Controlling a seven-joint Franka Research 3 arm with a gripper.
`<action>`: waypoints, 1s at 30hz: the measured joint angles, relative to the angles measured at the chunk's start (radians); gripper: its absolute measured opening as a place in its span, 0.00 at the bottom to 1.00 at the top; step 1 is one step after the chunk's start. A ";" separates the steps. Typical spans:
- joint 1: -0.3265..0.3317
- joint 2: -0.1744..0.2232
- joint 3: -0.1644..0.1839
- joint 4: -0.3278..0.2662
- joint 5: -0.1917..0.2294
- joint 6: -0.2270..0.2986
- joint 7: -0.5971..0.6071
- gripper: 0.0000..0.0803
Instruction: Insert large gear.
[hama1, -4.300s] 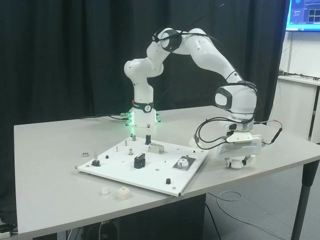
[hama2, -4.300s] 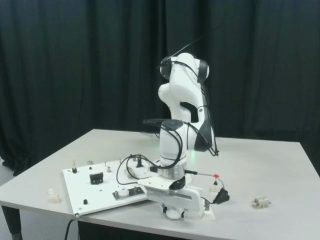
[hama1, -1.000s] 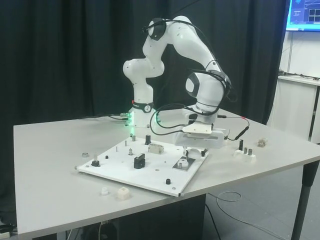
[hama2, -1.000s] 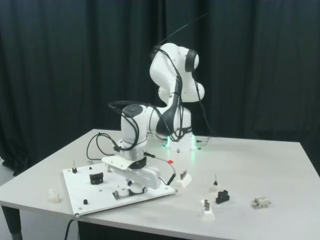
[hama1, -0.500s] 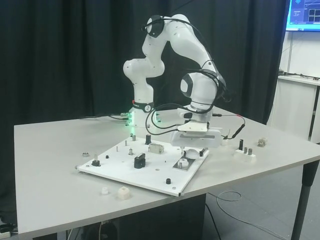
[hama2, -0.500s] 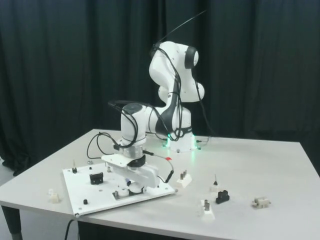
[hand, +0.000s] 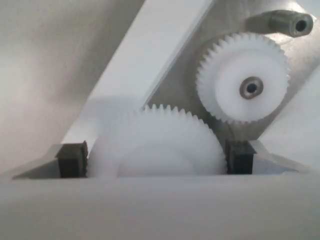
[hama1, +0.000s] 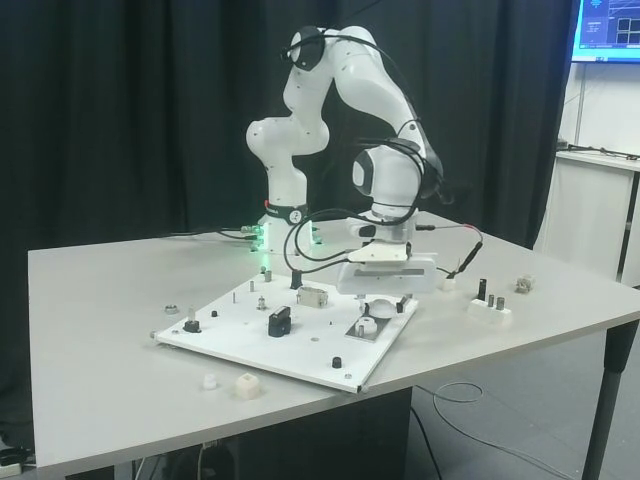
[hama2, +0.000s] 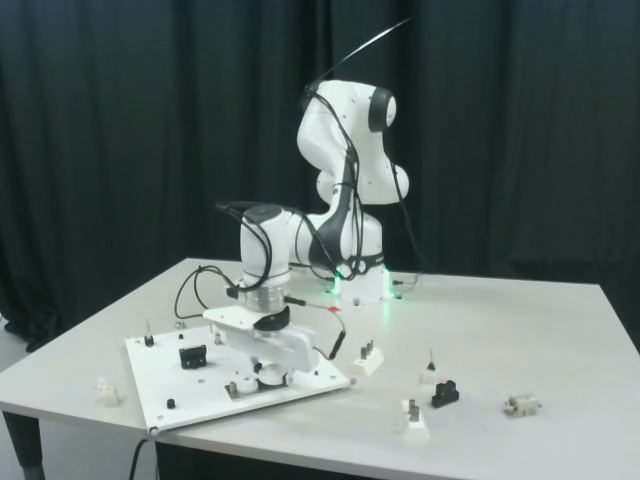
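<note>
Gripping the large gear (hand: 159, 142) between my two black finger pads (hand: 72, 159), I am holding it with my gripper (hama1: 381, 304) just above the grey gear plate (hand: 200, 90), beside the smaller white gear (hand: 243, 77) seated there on the white board (hama1: 250, 340).

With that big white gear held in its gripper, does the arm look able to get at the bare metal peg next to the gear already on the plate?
Probably yes. The gripper holds the large gear just above the grey plate, and the free peg beside the mounted gear stands uncovered, nothing visibly between.
</note>
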 joint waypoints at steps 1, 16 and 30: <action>0.000 -0.002 0.000 -0.004 0.002 0.004 -0.003 0.74; 0.000 -0.025 -0.002 -0.044 0.006 0.027 -0.011 0.74; -0.001 -0.031 -0.010 -0.056 0.010 0.033 -0.039 0.74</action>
